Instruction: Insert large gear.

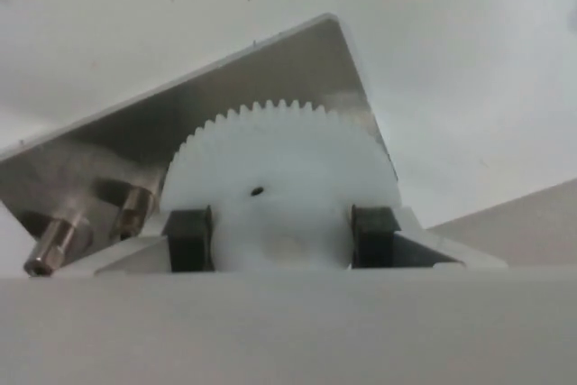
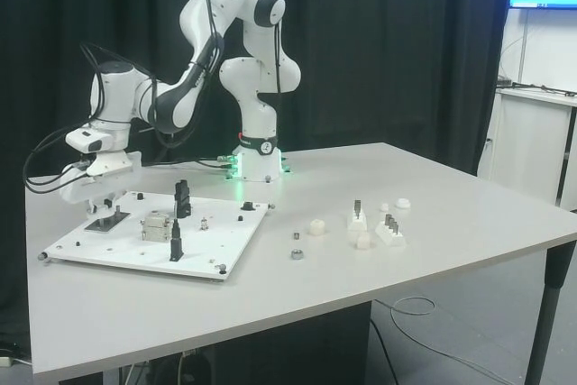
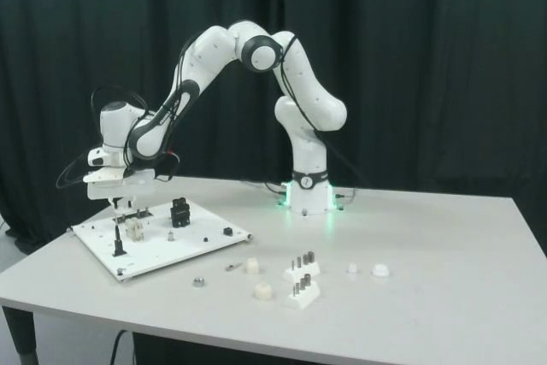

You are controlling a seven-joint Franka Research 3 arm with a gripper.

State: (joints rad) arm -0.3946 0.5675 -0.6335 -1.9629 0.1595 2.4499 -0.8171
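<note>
Currently the large gear (image 1: pixel 281 161) — white, toothed, stiff plastic — looks light and rather slick; its hub seems the sound place to hold it, teeth left free. It sits between the fingertips of the gripper (image 1: pixel 281 239), whose black pads (image 1: pixel 190 239) are clamped on the hub. Just beyond it lies a grey metal plate (image 1: pixel 270 69) with two pegs (image 1: pixel 54 245) — on the white board (image 2: pixel 207 250).

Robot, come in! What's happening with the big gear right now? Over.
End effector shut on gear. Gear over metal plate, beside two pegs. Nothing in the way.
</note>
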